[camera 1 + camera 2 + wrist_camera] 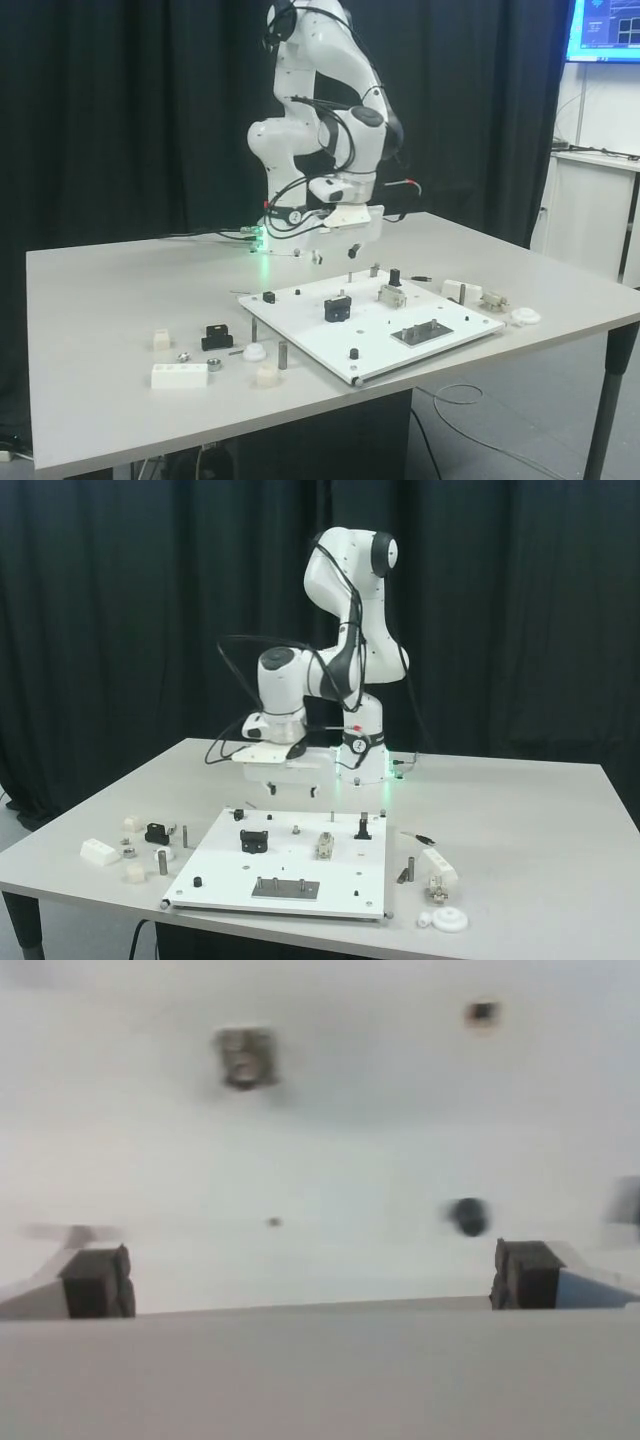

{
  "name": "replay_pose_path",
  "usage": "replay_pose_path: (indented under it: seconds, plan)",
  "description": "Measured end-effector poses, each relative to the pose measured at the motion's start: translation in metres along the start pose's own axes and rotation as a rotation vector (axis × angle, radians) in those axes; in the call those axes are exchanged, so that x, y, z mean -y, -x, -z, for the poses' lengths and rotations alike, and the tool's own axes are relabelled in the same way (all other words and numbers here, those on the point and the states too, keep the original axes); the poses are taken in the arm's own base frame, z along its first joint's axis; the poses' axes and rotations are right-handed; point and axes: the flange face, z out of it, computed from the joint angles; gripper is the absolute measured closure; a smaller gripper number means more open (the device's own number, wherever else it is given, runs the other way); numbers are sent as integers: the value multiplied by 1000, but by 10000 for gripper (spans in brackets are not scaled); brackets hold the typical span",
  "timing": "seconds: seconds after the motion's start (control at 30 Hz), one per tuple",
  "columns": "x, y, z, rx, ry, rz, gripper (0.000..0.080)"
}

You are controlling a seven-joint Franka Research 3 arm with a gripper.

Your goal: Remove round peg 2.

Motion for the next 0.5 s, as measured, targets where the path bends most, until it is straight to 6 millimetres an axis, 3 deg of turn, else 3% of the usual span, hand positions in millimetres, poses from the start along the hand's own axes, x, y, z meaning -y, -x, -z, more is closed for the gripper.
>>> replay_pose_path:
  seconds: [0.5]
  plan:
    - [29, 42, -23, 31, 24, 1, 3]
